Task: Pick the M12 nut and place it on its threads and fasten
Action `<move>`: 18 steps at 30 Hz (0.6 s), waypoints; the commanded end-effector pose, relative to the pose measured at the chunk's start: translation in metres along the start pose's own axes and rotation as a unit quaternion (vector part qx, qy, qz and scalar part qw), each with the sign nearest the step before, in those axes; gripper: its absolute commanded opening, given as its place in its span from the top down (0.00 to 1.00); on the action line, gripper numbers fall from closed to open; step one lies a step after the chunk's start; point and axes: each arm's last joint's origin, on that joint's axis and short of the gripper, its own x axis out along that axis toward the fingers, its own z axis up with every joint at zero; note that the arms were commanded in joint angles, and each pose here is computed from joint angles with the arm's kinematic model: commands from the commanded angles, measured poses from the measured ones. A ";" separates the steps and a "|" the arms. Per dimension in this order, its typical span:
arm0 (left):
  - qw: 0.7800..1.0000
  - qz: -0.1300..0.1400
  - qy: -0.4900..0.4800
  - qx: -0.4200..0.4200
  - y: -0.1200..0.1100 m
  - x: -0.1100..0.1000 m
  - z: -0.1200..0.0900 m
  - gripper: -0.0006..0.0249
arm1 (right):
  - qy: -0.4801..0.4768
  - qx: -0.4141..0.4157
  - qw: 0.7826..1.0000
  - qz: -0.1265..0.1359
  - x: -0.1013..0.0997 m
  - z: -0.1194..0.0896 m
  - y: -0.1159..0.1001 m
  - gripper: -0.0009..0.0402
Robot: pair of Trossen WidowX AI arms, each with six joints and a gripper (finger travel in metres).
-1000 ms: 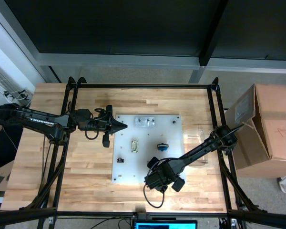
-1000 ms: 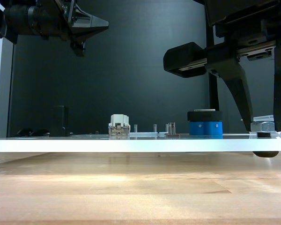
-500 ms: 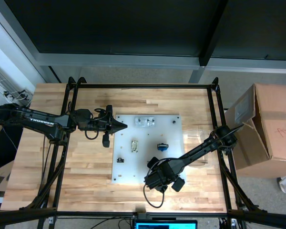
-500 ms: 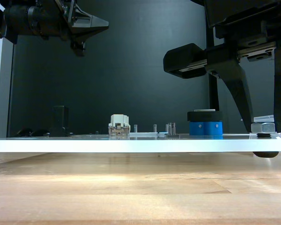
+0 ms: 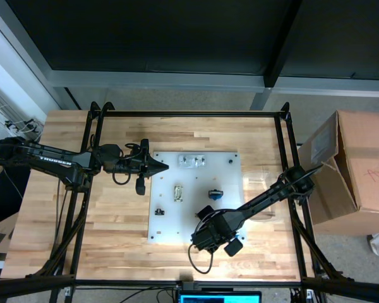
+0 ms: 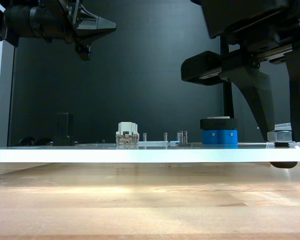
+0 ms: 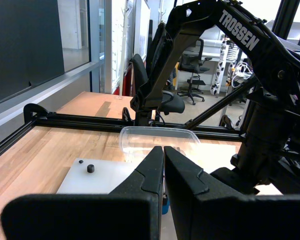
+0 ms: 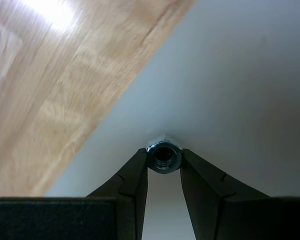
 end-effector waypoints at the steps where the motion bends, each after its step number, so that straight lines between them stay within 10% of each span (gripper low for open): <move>1: 1.000 0.000 0.000 0.000 0.000 0.000 0.000 0.98 | 0.000 0.061 0.998 -0.001 0.001 0.000 0.000 0.92; 10: 1.000 0.000 0.000 0.000 0.000 0.000 0.000 0.98 | -0.002 0.283 0.959 -0.001 0.000 0.000 0.000 0.92; 18: 1.000 0.000 0.000 0.000 0.000 0.000 0.000 0.97 | -0.005 0.507 0.862 -0.002 0.000 0.001 -0.001 0.92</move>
